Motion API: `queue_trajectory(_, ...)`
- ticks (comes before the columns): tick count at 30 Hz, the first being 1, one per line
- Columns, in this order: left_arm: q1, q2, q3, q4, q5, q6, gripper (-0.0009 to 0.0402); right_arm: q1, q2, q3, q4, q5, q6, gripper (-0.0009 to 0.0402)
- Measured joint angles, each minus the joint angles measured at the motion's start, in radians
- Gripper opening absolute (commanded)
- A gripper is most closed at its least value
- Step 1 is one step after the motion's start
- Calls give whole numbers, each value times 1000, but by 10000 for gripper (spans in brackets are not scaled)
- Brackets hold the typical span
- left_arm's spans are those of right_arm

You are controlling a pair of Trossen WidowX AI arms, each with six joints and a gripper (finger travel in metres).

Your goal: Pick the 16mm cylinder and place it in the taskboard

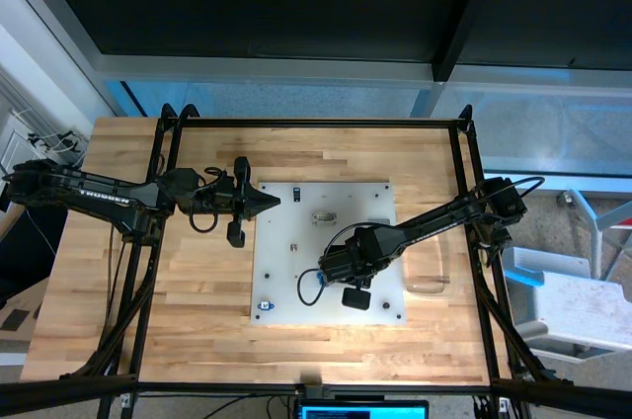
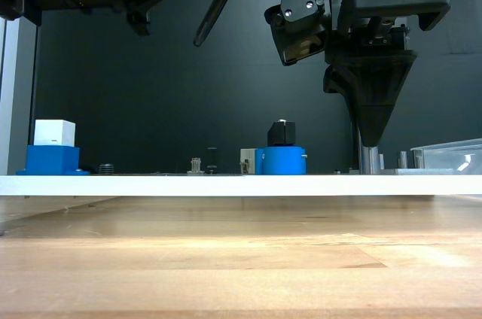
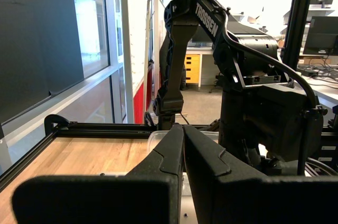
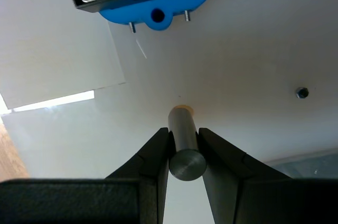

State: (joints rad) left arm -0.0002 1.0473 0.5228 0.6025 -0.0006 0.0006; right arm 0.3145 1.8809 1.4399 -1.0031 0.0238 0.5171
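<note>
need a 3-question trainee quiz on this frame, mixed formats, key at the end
1. Fill in: the left gripper, parked high by the left edge of the board, has its fingers ___.
2. True or false: the cylinder lies flat on the wooden table.
3. What holds the cylinder?
A. the right gripper, upright over the board
B. the left gripper
C. the clear tray
Key: 1 shut; 2 false; 3 A.
</note>
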Motion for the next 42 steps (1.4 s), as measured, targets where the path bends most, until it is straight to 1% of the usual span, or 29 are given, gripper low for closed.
queue_trajectory(13, 0, 0, 0, 0, 0, 0, 0, 0, 0, 0, 16, 0, -2, 39)
queue_trajectory(21, 0, 0, 0, 0, 0, 0, 0, 0, 0, 0, -2, 9, -3, 39)
queue_trajectory(33, 0, 0, 0, 0, 0, 0, 0, -1, 0, 0, -1, 10, -3, 39)
queue_trajectory(35, 0, 0, 0, 0, 0, 0, 0, -1, 0, 0, -1, 15, -4, 39)
queue_trajectory(37, 0, 0, 0, 0, 0, 0, 0, 0, 0, 0, -1, 28, -7, 39)
queue_trajectory(42, 0, 0, 0, 0, 0, 0, 0, 0, 0, 0, -1, 32, -7, 39)
